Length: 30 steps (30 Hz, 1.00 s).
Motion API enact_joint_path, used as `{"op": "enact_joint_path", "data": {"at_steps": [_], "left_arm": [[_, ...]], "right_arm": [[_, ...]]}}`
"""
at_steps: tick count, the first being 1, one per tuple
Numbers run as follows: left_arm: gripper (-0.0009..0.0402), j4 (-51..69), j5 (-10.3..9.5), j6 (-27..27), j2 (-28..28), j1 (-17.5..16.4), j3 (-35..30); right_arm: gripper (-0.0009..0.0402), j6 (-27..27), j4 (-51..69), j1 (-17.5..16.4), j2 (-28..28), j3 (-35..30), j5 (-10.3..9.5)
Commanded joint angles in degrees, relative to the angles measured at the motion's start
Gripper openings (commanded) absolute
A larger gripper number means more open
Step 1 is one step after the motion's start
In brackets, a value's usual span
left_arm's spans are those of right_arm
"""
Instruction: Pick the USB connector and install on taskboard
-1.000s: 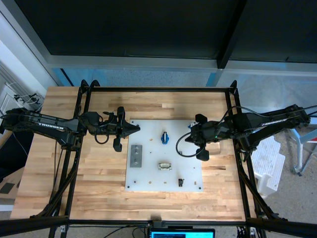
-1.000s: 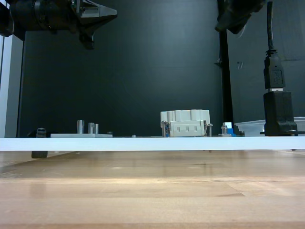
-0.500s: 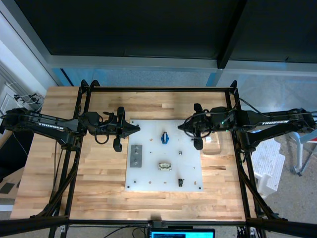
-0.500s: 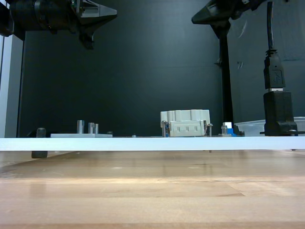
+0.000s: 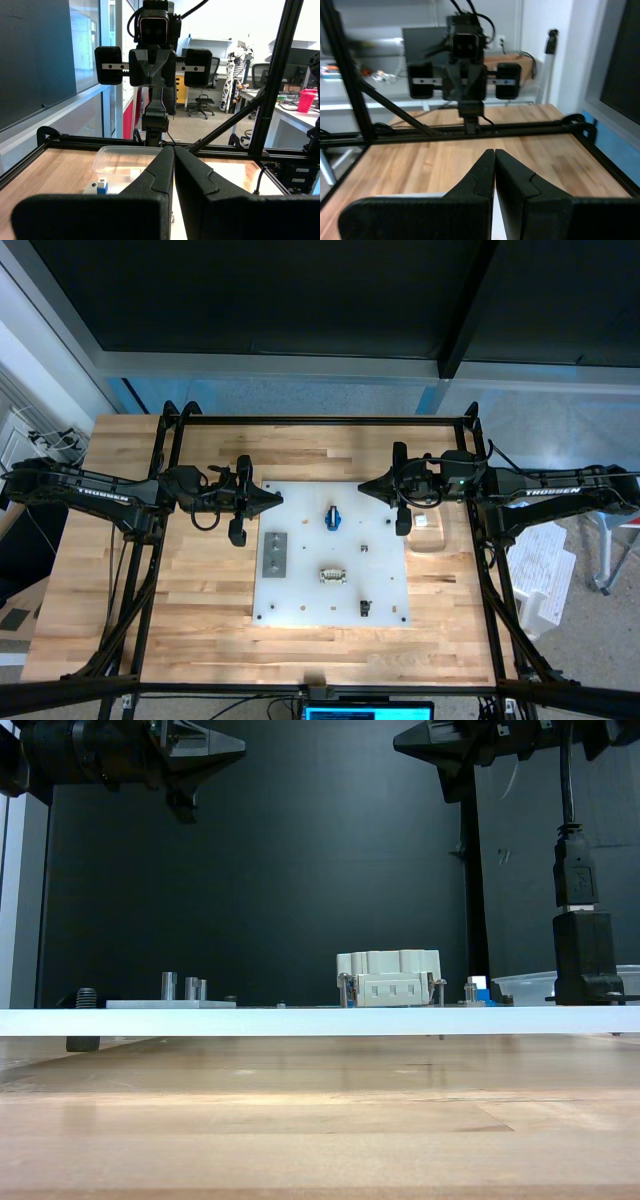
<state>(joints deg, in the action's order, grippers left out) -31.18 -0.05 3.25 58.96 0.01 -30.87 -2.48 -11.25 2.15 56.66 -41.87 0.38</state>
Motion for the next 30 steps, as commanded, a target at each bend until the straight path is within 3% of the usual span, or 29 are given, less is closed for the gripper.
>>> {"op": "enact_joint_path", "data": {"at_steps": [1, 14, 30], "left_arm": [[0.0000, 0.0, 0.00, 0.0, 0.0, 0.0, 0.0], [0.0000, 0.0, 0.00, 0.0, 0.0, 0.0, 0.0], [0.0000, 0.0, 0.00, 0.0, 0.0, 0.0, 0.0]], "right_arm": [[0.0000, -0.1, -3.2, 0.5, -0.3, 1.6, 0.00], [0.0000, -1.1, -13.6, 0.6, -0.3, 8.4, -0.11], [0.0000, -1.0, -13.5, 0.6, -0.3, 9.1, -0.55]]}}
